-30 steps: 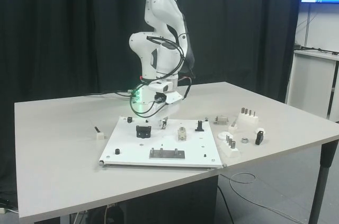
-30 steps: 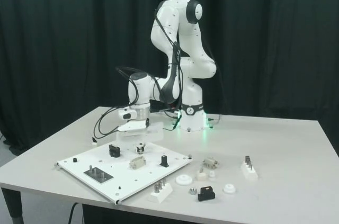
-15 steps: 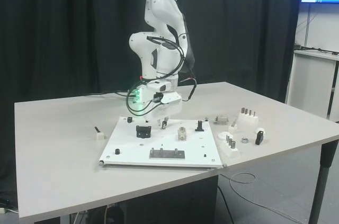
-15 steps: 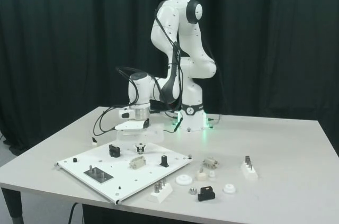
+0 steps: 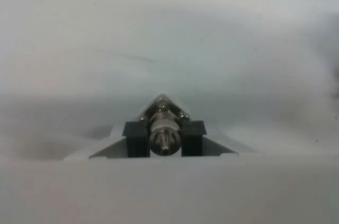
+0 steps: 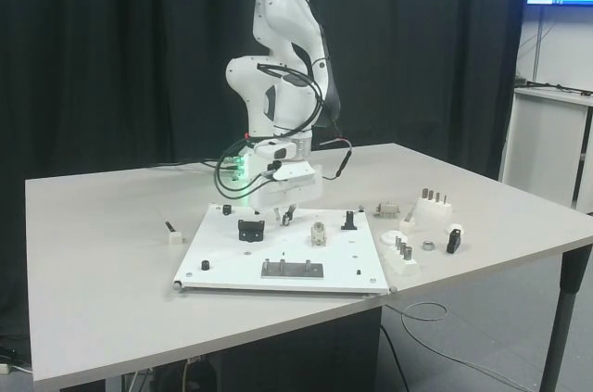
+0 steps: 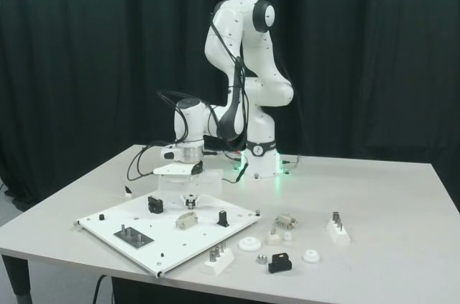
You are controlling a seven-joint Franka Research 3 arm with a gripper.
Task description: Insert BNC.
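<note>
Insertion looks like the step in hand: the gripper [image 5: 164, 139] has its two black fingers [image 5: 136, 138] closed on the BNC connector [image 5: 164, 132], clamping its metal barrel from both sides, low over the white assembly board [image 6: 278, 258] on the grey desk [image 6: 102, 253]. The socket itself is hidden under the gripper. Next, I judge, comes a straight downward push, probably with a twist to lock, keeping the barrel aligned.
</note>
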